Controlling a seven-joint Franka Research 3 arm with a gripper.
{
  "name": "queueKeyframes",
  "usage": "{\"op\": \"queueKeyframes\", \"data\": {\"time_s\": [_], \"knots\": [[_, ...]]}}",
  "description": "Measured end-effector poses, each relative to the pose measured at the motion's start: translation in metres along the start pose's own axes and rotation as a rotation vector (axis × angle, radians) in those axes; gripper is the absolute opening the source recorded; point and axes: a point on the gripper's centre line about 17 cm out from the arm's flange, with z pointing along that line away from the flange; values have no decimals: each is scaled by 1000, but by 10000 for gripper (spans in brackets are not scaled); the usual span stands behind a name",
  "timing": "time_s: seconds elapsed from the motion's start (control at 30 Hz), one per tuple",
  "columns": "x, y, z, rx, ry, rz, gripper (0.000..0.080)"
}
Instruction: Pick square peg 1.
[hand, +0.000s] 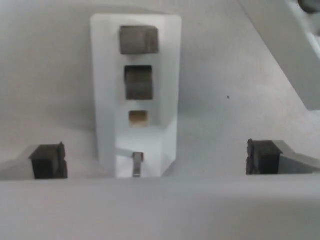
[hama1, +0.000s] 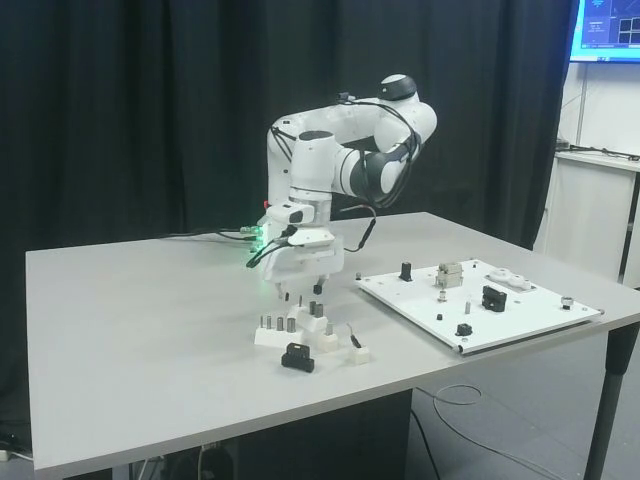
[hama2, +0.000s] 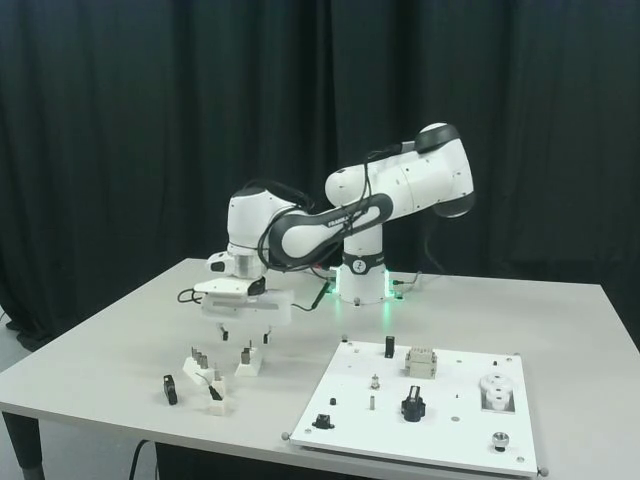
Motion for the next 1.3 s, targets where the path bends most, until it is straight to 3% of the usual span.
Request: {"op": "queueKeyframes", "data": {"time_s": [0.33,0.97,1.0,1.17,1.2,1.3], "knots": [[-6,3,10,21,-14,11,800],[-7,-2,12,49,-20,12,800],[-7,-2,12,49,-20,12,524],[-8,-2,13,48,-24,10,524],[-8,-2,13,48,-26,9,346],[-8,-1,13,46,-30,6,346]]}}
